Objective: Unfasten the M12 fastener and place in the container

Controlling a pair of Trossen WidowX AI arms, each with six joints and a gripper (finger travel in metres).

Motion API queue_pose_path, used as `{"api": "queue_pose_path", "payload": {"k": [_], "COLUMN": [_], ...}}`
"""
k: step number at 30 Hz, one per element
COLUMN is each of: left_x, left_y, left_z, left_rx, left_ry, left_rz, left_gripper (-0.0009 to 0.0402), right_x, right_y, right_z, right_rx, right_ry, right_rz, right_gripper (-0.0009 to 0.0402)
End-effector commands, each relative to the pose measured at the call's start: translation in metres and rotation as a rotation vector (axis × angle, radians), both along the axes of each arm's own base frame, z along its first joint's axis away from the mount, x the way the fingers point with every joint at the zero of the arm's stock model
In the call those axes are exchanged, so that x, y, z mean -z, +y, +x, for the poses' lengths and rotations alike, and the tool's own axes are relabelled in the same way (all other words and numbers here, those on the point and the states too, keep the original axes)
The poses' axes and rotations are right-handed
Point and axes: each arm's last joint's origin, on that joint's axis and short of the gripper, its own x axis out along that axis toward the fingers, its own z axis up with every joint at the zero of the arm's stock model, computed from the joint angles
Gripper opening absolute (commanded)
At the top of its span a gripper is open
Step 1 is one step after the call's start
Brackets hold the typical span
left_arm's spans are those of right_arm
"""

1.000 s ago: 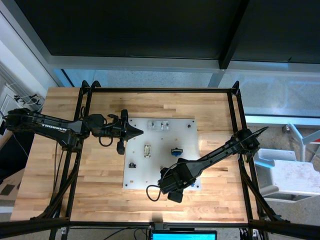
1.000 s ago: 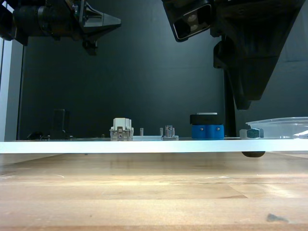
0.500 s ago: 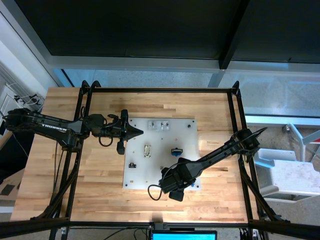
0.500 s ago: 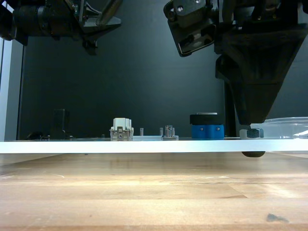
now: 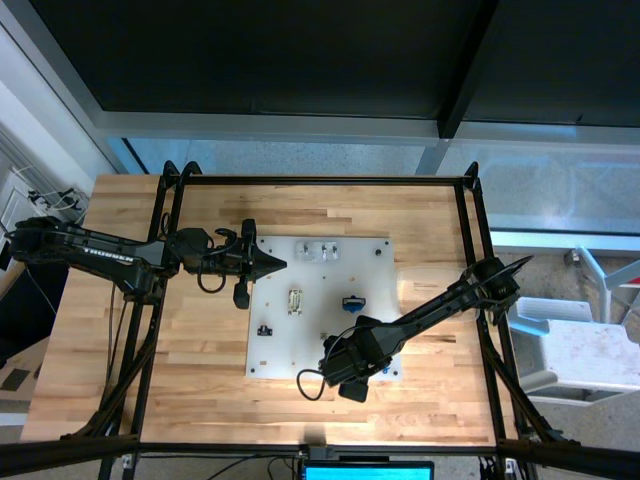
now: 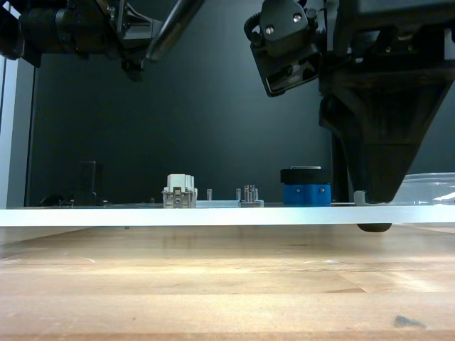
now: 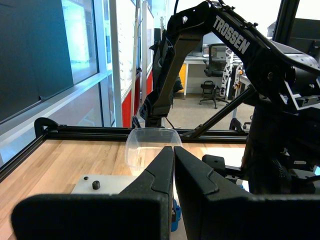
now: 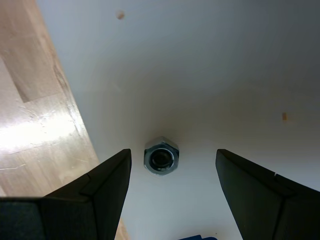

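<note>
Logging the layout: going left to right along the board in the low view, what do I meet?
In order: grey connector, thin pin, small silver fitting, blue block, right gripper, open and astride the nut, then the container. The left gripper hangs shut, high at the left.

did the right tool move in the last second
Yes. In the low view the right tool has dropped from higher than the blue block down to the white board, open around the M12 nut. The left tool stays parked high.
</note>
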Motion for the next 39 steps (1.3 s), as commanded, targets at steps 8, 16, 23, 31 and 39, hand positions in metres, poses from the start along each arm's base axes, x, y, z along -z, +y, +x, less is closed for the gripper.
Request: {"api": "queue_pose_path", "payload": {"k": [8,16,23,31,39], "left_x": [0.0000,0.0000,0.0000,0.0000,0.0000], "left_y": [0.0001,0.0001,0.0000,0.0000,0.0001], "left_z": [0.0000,0.0000,0.0000,0.0000,0.0000], "left_rx": [0.000,0.000,0.000,0.000,0.000], "left_ry": [0.000,0.000,0.000,0.000,0.000], "left_rz": [0.000,0.000,0.000,0.000,0.000], "left_gripper": [0.0000,0.0000,0.0000,0.0000,0.0000], "right_x": [0.0004,0.0004,0.0003,0.0002,0.0001], "right_y": [-0.0007,-0.0008,-0.0006,0.0002,0.0003], "right_z": [0.0006,0.0011,0.0014,0.0026,0.0028], "right_rx": [0.005,0.004,-0.016,-0.118,-0.528], "right_ry": [-0.002,-0.005,-0.009,-0.021,-0.019], "right_rz": [0.003,0.004,0.003,-0.002,-0.044], "right_gripper": [0.0179,0.0101,0.0036,0.0004,0.0000]}}
